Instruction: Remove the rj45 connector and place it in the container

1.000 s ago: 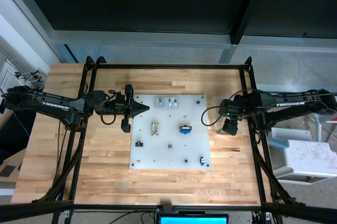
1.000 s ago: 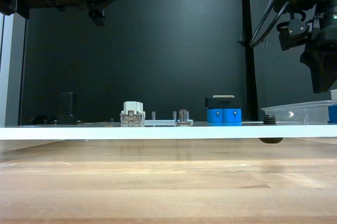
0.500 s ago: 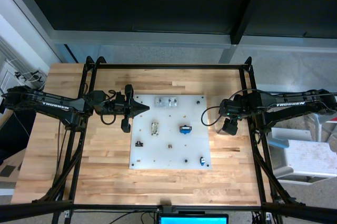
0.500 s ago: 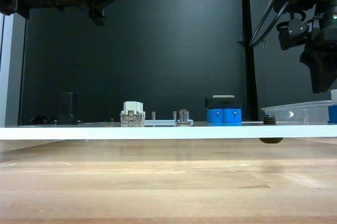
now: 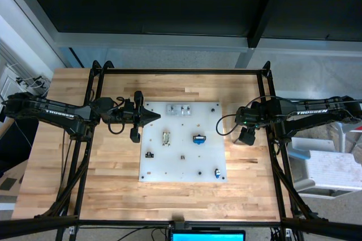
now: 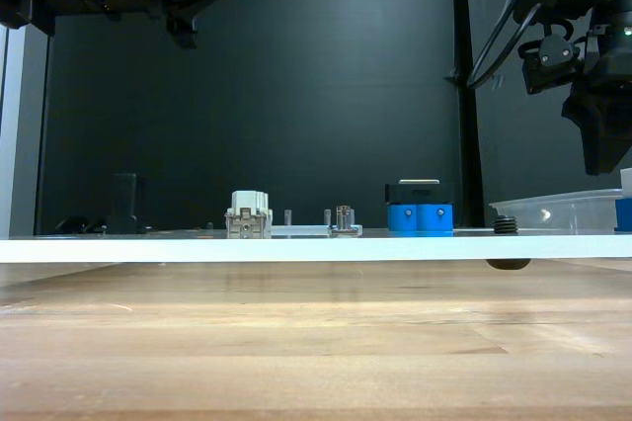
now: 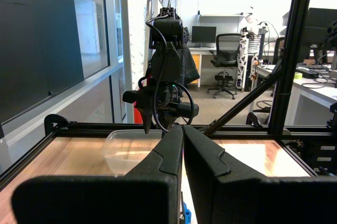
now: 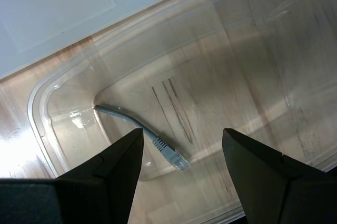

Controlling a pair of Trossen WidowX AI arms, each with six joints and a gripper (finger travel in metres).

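Just off the white board's [image 5: 175, 164] right edge, the right gripper [image 8: 180, 132] is still hanging over the container [image 8: 105, 42], jaws spread wide and gripping nothing. I am seeing no shift since a second ago. The rj45 connector [image 8: 171, 155] is lying inside the container with its grey cable stub [image 8: 124, 114]. The left gripper [image 7: 182, 129] is staying pinched closed, empty, high above the board's left edge.

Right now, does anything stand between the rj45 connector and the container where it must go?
Nothing visible does: the rj45 connector already lies inside the container, below the open right gripper. The left gripper, shut, hovers over the left edge of the white board.
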